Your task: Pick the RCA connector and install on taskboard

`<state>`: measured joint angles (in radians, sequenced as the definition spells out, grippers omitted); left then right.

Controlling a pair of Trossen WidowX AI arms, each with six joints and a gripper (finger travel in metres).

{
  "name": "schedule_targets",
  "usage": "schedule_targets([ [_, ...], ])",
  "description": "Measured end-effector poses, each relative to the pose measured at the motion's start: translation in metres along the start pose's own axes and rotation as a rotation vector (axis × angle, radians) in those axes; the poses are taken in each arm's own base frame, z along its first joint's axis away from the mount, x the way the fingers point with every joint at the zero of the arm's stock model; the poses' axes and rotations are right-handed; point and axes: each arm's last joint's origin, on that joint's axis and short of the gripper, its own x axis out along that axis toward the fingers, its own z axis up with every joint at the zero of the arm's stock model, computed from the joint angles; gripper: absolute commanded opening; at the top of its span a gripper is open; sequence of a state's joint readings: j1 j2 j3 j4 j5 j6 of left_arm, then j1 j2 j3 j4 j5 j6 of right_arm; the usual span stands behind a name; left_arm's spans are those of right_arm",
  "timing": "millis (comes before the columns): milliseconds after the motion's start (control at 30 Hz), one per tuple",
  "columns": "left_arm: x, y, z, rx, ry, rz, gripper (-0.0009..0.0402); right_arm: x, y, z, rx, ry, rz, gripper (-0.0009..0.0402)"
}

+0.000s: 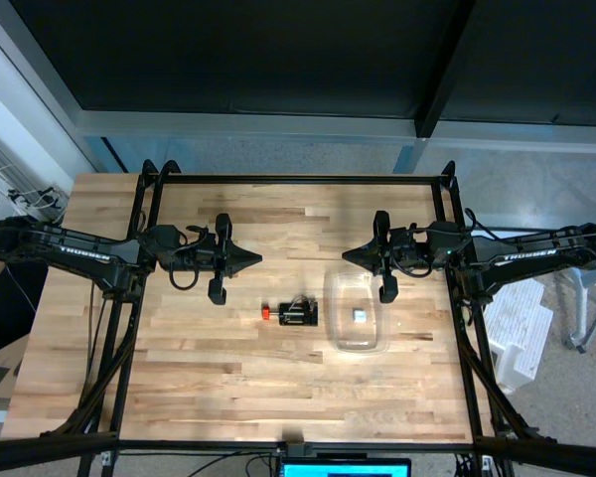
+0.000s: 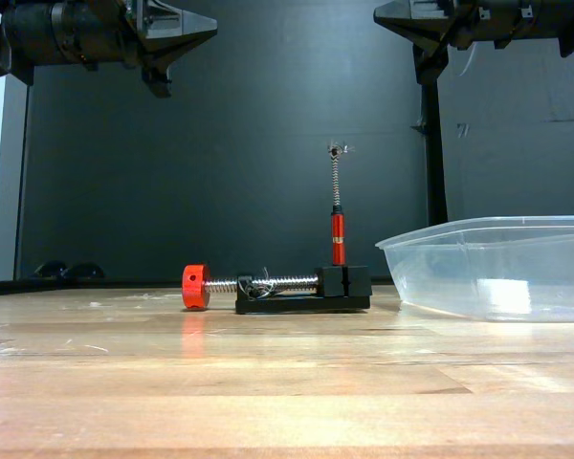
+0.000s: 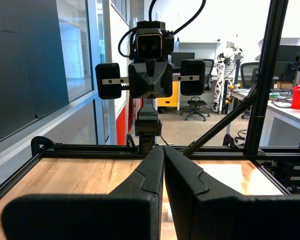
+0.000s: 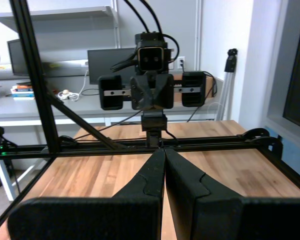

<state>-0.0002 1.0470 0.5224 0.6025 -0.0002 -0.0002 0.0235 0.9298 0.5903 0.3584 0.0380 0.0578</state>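
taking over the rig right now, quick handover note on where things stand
Left gripper: shut, empty, raised over the table's left half.
Right gripper: shut, empty, raised near the clear tray's far end.
Connector: upright on the vise, braided cable rising from it, nothing holding it.
Tray: only the white block.
Done: pick and install, by the look of it.
Left: probably nothing; perhaps check the seating.
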Motion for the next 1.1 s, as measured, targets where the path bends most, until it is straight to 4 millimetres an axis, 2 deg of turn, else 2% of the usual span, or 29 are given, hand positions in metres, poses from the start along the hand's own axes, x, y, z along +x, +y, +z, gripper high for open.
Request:
schedule_targets([
  [1100, 0.0000, 0.0000, 0.0001, 0.000, 0.000, 0.000, 0.0000, -0.0002, -0.0031, -0.0029, 0.006, -0.003, -0.033, 0.0000],
])
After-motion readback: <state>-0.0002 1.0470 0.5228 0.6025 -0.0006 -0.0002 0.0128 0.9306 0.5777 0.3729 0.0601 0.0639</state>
